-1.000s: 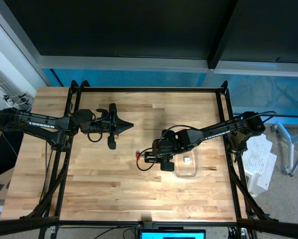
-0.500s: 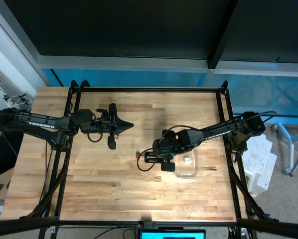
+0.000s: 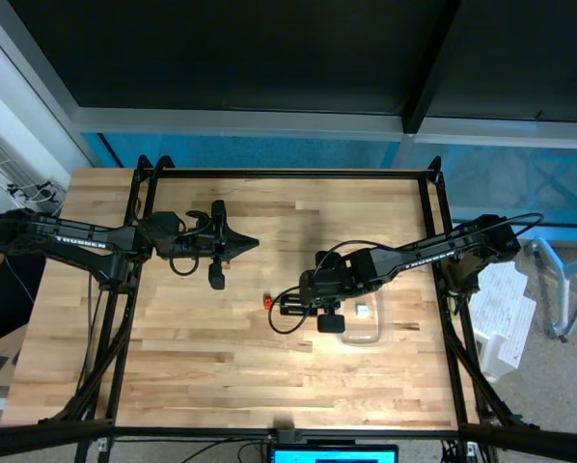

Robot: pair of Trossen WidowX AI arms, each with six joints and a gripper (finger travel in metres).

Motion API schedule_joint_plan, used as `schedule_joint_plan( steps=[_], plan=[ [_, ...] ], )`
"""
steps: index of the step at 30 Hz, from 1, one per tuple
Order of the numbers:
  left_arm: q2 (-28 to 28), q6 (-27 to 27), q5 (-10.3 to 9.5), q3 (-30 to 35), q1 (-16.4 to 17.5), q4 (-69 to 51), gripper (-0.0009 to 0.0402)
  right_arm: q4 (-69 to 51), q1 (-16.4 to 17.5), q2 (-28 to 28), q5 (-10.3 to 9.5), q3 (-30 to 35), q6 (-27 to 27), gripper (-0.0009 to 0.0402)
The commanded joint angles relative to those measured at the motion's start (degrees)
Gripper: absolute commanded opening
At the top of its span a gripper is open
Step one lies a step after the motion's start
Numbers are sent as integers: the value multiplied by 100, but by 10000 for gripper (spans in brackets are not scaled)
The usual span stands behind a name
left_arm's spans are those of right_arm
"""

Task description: Pick the usb-c connector and install on the hub

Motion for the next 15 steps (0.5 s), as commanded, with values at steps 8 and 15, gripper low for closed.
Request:
schedule_joint_plan(
  steps=[8,15],
  plan=[
    [2,0,0,2,2,2,0,-396,-7,-46,50,431,-68,0],
    [2,0,0,2,0,0,0,-393,-7,-46,50,417,-107,0]
  ],
)
